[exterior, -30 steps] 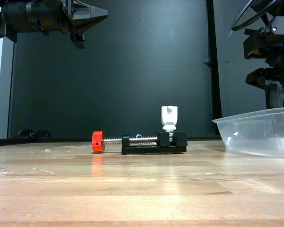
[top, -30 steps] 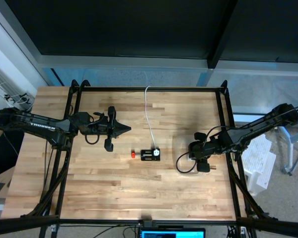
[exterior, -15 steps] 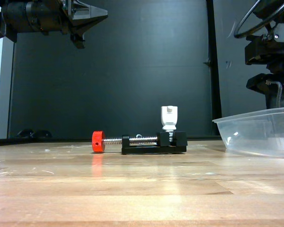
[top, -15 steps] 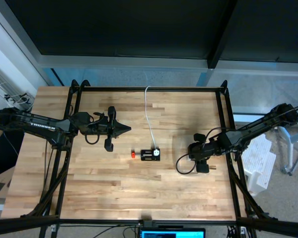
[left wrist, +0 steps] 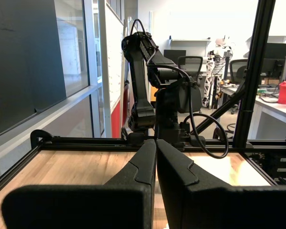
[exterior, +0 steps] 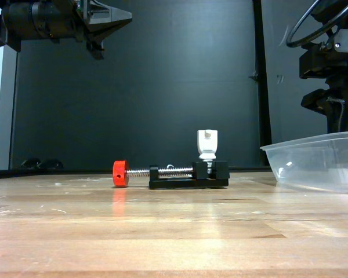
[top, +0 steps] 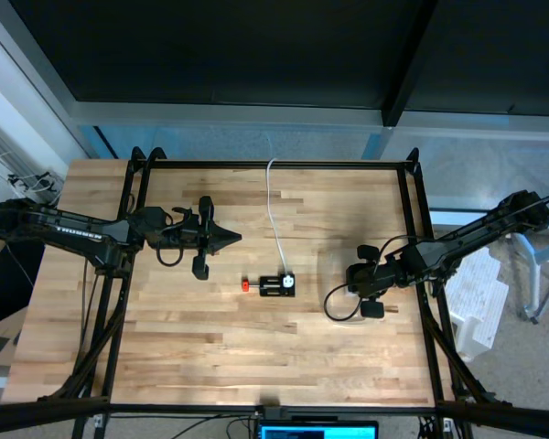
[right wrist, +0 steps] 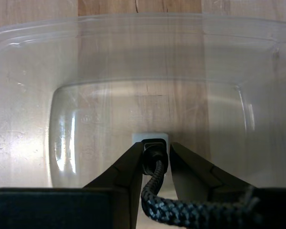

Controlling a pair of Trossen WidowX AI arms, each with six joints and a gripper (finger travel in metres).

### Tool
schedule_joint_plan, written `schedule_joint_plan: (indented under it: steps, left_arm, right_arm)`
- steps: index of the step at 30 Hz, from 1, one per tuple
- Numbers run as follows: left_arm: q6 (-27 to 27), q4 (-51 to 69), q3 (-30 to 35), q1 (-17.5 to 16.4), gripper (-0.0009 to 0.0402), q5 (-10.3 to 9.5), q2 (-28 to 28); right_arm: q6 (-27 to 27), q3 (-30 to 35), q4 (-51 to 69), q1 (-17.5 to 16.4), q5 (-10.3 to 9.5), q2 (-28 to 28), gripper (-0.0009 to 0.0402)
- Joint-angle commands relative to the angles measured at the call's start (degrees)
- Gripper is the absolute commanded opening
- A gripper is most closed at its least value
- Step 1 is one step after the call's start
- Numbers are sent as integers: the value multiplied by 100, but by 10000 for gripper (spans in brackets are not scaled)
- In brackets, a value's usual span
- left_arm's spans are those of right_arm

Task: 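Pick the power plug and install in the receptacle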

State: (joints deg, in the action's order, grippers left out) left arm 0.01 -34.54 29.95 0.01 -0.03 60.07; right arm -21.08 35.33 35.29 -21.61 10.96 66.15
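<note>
right gripper [right wrist: 153, 147] pinched shut on the plug [right wrist: 155, 157], held over the clear tray [right wrist: 33, 95]
one plug: probably light, stiff and slick, best gripped across its flat sides, its braided cord [right wrist: 181, 210] trailing. one white socket [exterior: 207, 142] stands upright in one vise [exterior: 188, 174] with one red knob [exterior: 120, 173], well apart at mid-table. left gripper [top: 231, 238] closed on nothing, parked high at the left.

You see the small black power plug [right wrist: 155, 156] pinched in the right pincer [right wrist: 156, 147]. Your white receptacle [exterior: 207, 142] stands upright, clamped in its black vise [exterior: 188, 177] mid-surface [exterior: 162, 231].
</note>
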Motion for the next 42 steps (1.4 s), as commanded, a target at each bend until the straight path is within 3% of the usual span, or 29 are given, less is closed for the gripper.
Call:
schedule_joint_plan:
  steps: [1, 10, 42]
  left_arm:
    - [0, -2, 0, -2, 0, 0, 2]
    - [0, -2, 0, 0, 0, 0, 2]
    - [-2, -2, 0, 0, 0, 0, 2]
  right_arm:
    - [9, 4, 0, -4, 0, 0, 56]
    - [9, 4, 0, -20, -9, 0, -2]
    - [35, 435, 413, -79, 0, -243, 4]
